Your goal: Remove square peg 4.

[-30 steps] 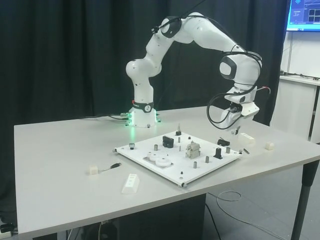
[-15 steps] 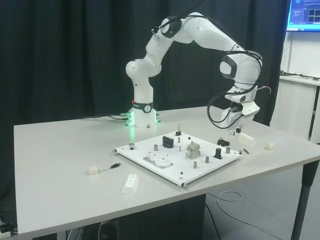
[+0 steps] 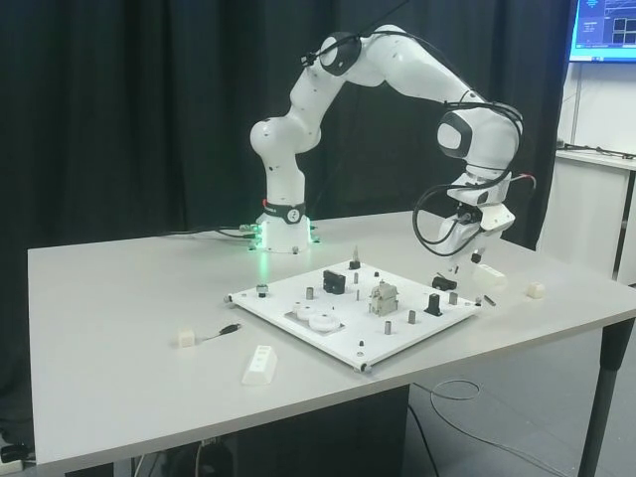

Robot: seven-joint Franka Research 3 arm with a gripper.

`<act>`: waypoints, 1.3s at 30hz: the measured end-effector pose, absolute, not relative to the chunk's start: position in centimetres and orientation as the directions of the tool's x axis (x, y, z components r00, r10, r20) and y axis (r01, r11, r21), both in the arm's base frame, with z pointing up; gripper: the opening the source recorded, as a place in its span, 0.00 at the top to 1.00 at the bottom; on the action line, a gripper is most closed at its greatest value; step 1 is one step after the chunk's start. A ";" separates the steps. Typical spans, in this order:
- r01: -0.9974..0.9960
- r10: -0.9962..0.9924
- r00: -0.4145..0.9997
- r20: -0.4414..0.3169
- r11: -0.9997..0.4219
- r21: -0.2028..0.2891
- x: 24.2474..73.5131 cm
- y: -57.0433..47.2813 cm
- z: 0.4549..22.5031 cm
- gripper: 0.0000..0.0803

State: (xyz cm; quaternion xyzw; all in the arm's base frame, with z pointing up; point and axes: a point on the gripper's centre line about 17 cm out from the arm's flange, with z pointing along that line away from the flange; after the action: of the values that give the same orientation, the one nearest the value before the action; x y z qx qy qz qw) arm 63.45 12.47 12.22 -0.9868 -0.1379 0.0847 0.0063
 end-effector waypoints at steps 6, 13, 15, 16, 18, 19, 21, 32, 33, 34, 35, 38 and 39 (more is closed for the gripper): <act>0.276 0.278 0.944 -0.181 -0.961 -0.035 62.7 12.5 11.4 0.01; 0.266 0.268 0.945 -0.187 -0.963 -0.035 62.0 12.8 10.1 0.01; 0.260 0.262 0.947 -0.187 -0.965 -0.035 61.8 12.9 9.7 0.01; 0.259 0.261 0.947 -0.186 -0.965 -0.035 61.7 13.0 9.5 0.01; 0.257 0.259 0.948 -0.185 -0.966 -0.035 61.5 13.2 9.0 0.00; 0.257 0.259 0.948 -0.184 -0.966 -0.035 61.4 13.3 8.8 0.00; 0.258 0.260 0.948 -0.181 -0.965 -0.035 61.3 13.5 8.4 0.00; 0.260 0.261 0.952 -0.160 -0.965 -0.024 60.6 13.9 6.0 0.00; 0.261 0.261 0.952 -0.157 -0.965 -0.022 60.6 13.9 5.9 0.00; 0.261 0.261 0.953 -0.154 -0.965 -0.019 60.6 13.9 5.7 0.00; 0.262 0.261 0.953 -0.152 -0.965 -0.017 60.6 13.8 5.6 0.00; 0.262 0.260 0.955 -0.145 -0.965 -0.011 60.6 13.6 5.1 0.00; 0.261 0.260 0.955 -0.142 -0.965 -0.009 60.7 13.6 5.0 0.00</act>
State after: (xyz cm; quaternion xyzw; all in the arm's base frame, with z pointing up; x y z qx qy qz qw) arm 60.66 13.59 4.96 -0.9887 -0.1318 0.0712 -0.0049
